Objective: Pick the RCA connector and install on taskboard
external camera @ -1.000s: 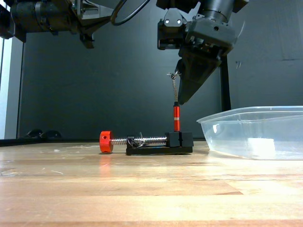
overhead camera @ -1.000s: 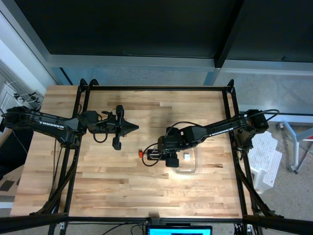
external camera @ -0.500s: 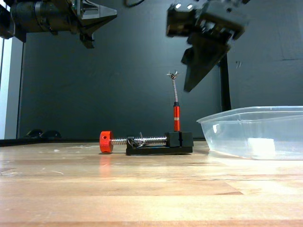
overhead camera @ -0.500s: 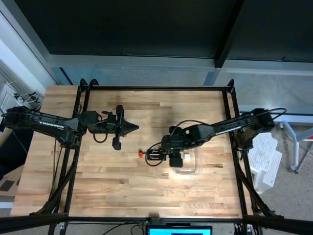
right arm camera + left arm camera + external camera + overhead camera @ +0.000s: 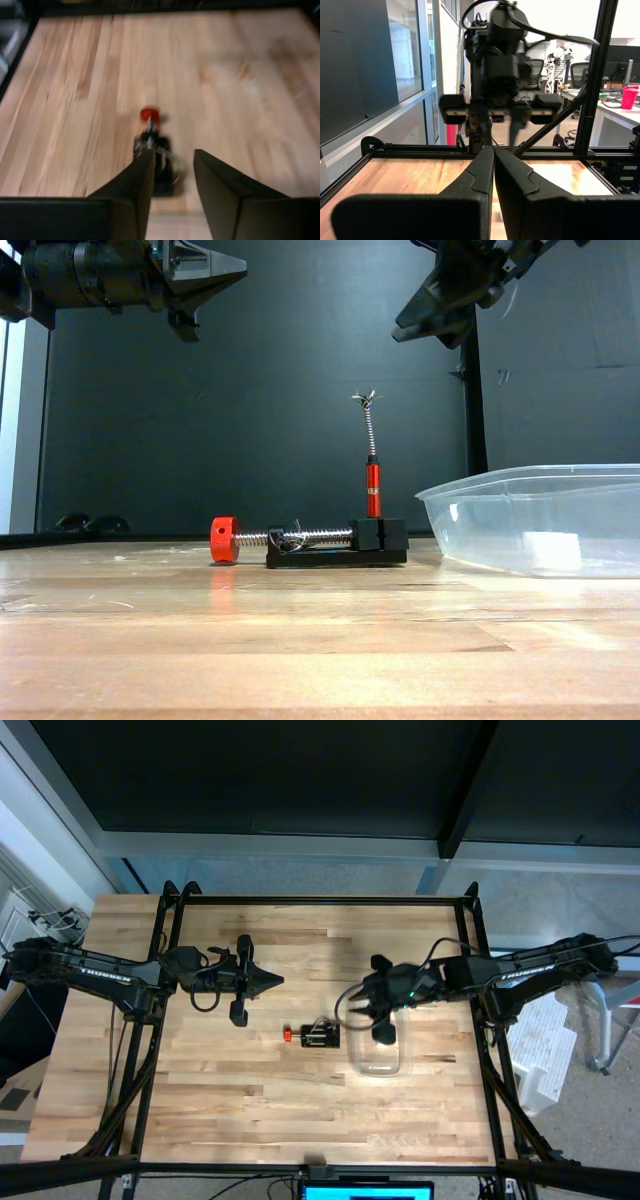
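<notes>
The taskboard [image 5: 335,545] is a small black block with a threaded rod and a red knob [image 5: 224,539], lying mid-table [image 5: 318,1037]. The RCA connector [image 5: 372,475], a red barrel under a silvery spring stem, stands upright on the block's right end, and nothing holds it. My right gripper [image 5: 405,332] hangs open high above it and to the right, in the high view [image 5: 345,1002] just behind the block. In the right wrist view its fingers [image 5: 173,155] frame the taskboard [image 5: 162,180] below with a gap between them. My left gripper [image 5: 276,982] is shut, parked high at the left [image 5: 240,265], fingertips together [image 5: 493,150].
A clear plastic tray [image 5: 520,480] stands right of the taskboard, with a small white piece [image 5: 552,550] lying in it. In the high view the tray [image 5: 385,1067] lies partly under the right arm. A black frame borders the table.
My right gripper has left the top of the RCA connector, risen and drawn back to the right. The connector stays upright on the taskboard. The left arm has not moved.
</notes>
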